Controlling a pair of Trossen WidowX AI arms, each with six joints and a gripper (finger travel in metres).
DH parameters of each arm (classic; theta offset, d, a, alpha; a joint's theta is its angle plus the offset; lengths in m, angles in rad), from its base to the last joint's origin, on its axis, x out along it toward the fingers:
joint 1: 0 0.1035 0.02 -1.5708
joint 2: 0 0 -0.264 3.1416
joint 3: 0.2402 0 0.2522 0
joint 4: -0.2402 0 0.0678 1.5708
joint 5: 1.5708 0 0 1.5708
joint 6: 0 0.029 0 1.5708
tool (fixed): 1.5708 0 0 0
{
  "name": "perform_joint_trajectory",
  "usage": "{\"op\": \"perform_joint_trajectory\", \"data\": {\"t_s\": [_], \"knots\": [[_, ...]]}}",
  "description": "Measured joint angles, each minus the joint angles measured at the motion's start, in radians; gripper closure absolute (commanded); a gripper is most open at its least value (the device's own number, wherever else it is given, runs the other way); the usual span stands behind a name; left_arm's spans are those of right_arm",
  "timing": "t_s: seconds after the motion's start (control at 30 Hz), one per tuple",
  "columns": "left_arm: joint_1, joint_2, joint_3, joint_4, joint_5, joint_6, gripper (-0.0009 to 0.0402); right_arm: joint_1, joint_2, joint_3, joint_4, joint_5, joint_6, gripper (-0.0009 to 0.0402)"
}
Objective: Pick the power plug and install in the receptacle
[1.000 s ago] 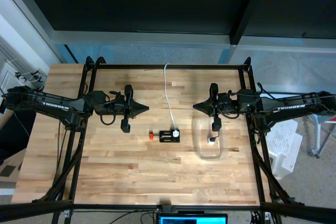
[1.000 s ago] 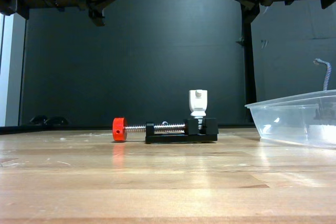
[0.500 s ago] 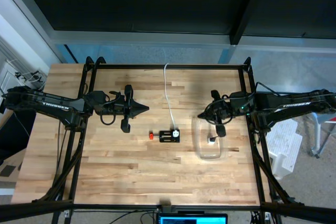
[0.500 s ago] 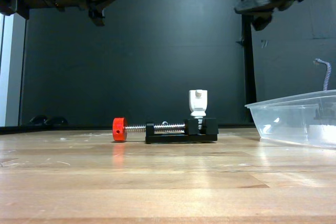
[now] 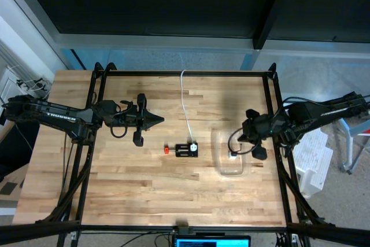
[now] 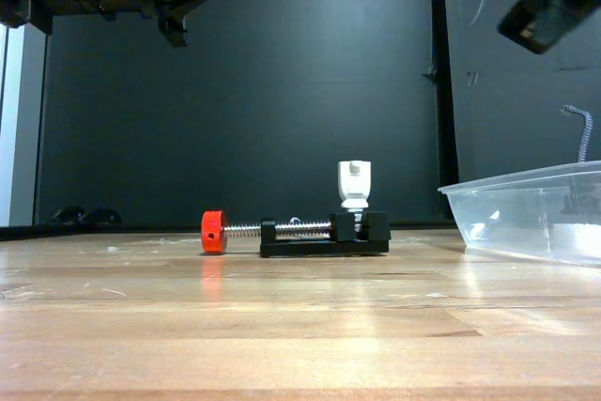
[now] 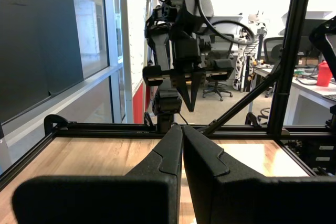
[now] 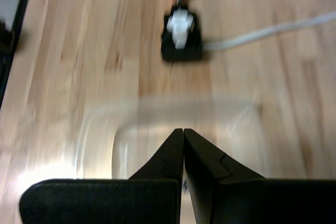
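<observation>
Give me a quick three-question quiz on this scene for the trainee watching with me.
1. Short answer: toward which arm's side of the table does the orange-red knob stick out from the receptacle?
2. True or false: the left gripper, parked high over the table's left half, is open.
3. Multiple choice: the right gripper, shut and empty, hangs nearest to: A) the clear tray; B) the orange-red knob; C) the left gripper.

Key: 1) the left arm's side. 2) False, its fingers are closed together. 3) A.
</observation>
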Motion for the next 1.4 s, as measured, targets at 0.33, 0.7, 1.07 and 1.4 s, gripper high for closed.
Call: {"op": "perform_joint_trajectory", "data": {"t_s": [0.33, 0.7, 1.07, 1.4], "knots": [[0.0, 0.0, 0.0, 0.0, 0.0, 0.0, 0.0393, 0.163, 0.001, 0.0, -0.162, 0.062, 0.168, 0.0393], [0.0, 0.0, 0.0, 0.0, 0.0, 0.0, 0.0393, 0.174, 0.009, -0.071, -0.177, 0.071, 0.218, 0.038], [0.0, 0.0, 0.0, 0.0, 0.0, 0.0, 0.0393, 0.175, 0.043, -0.151, -0.063, 0.076, 0.227, 0.0246], [0.0, 0.0, 0.0, 0.0, 0.0, 0.0, 0.0393, 0.175, 0.057, -0.238, 0.09, 0.109, 0.25, 0.0224]]}}
